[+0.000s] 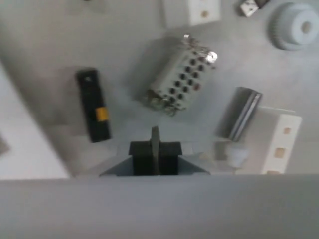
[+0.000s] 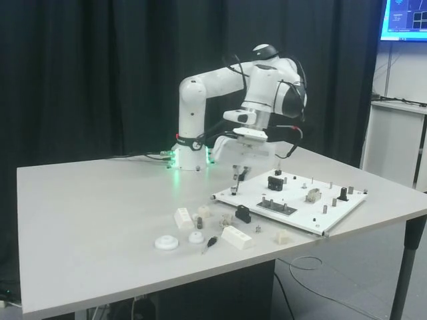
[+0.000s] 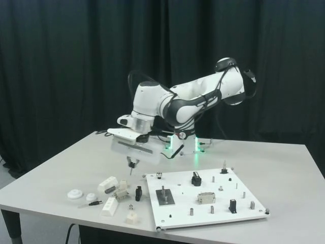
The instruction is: Place square peg 1.
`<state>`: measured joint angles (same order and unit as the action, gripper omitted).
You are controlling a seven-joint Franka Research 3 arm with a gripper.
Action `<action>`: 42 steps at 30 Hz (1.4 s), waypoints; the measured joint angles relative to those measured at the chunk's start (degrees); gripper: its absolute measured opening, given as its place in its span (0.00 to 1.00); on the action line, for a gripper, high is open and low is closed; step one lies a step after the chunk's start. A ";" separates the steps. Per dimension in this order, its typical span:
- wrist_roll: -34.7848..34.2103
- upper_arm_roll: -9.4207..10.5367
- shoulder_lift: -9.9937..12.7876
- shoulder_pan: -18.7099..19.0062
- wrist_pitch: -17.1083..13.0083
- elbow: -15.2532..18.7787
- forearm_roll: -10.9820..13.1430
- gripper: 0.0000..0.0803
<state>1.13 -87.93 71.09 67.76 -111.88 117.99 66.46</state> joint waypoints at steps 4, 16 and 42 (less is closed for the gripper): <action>1.80 0.34 0.37 -1.86 0.00 -0.38 0.28 0.03; 5.74 1.69 1.44 -6.28 0.00 -1.07 1.95 0.03; 8.02 3.42 2.83 -13.84 -0.46 -1.22 6.10 0.03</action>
